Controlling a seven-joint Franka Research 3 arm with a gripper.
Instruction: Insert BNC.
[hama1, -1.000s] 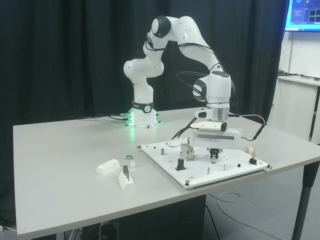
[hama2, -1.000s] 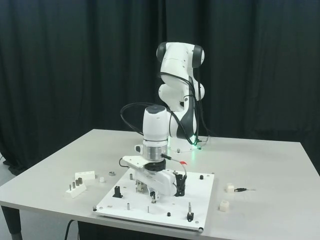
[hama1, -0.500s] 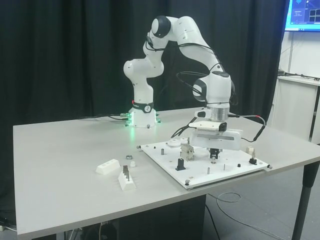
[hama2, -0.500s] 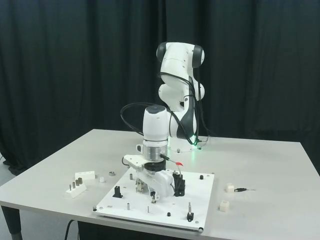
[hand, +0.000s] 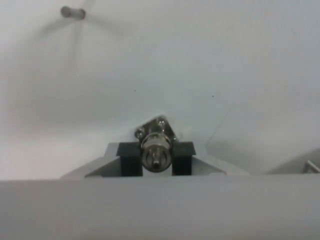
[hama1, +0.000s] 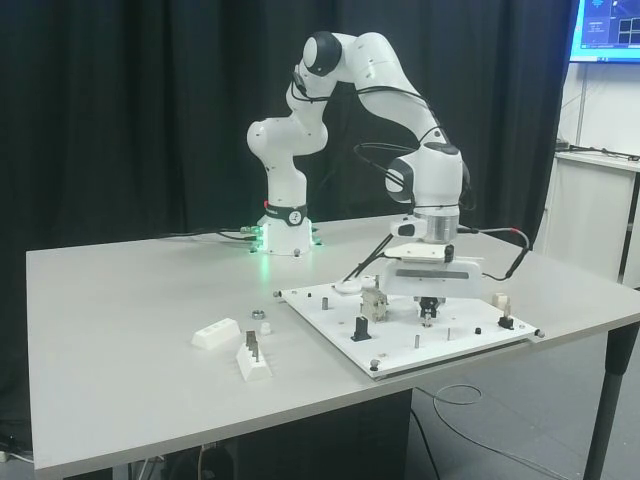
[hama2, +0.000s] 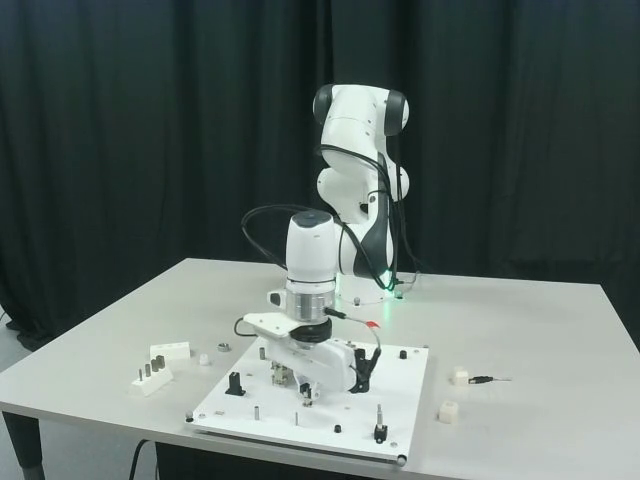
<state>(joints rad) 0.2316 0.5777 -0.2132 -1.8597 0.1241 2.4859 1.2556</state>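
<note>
BNC connector (hand: 156, 150) is sitting gripped between the tool's (hand: 156, 159) black fingers (hand: 129, 161) above the white board (hama1: 420, 335); misalignment risks jamming it.

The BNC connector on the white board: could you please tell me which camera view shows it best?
The wrist view: the BNC connector sits close and central between the black fingers of the claw. In both room views the claw hides most of it on the white board.
</note>
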